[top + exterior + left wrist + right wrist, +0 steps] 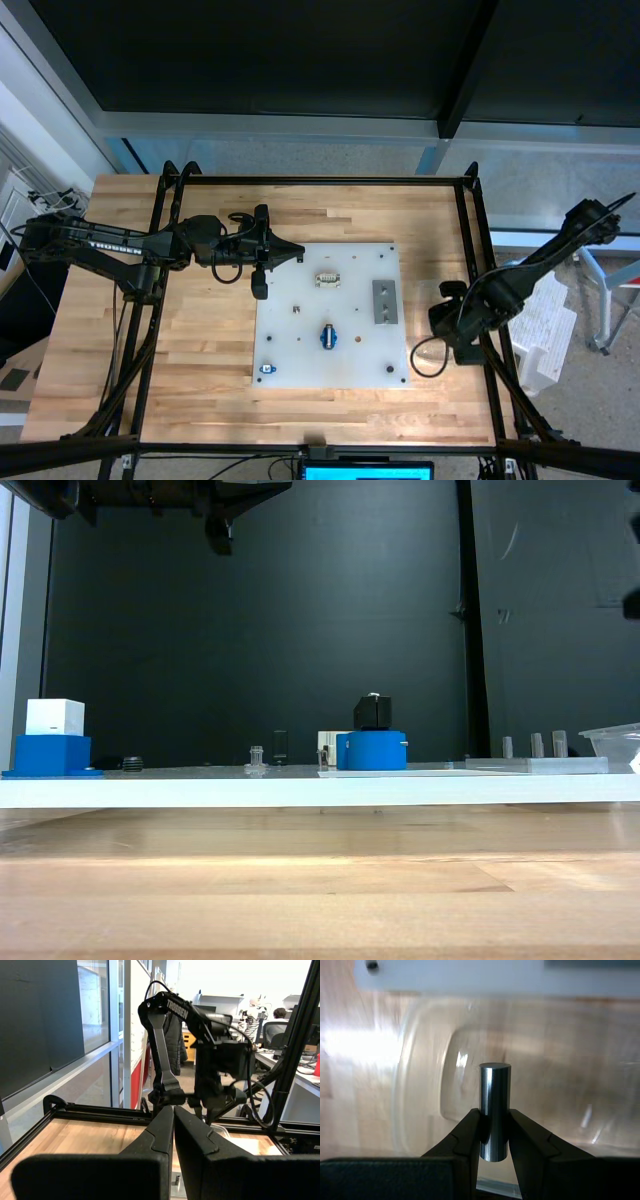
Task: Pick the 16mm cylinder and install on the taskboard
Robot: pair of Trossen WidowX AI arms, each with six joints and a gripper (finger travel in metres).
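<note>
Right gripper (494, 1127): pinching the small shiny grey metal cylinder (495, 1090) upright, over the clear plastic tray (415, 1085) just right of the white square taskboard (300, 345).
Left gripper (173, 1125): pressed together, hovering by the board's upper-left edge in the high view.

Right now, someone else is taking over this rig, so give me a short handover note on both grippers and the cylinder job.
Right gripper: shut on the 16mm cylinder, pinching it near one end, above the clear tray beside the taskboard's right edge.
Left gripper: shut, holding nothing, raised near the taskboard's left edge.
Done: cylinder picked.
Left: carry it over the taskboard, install it there, release.
</note>
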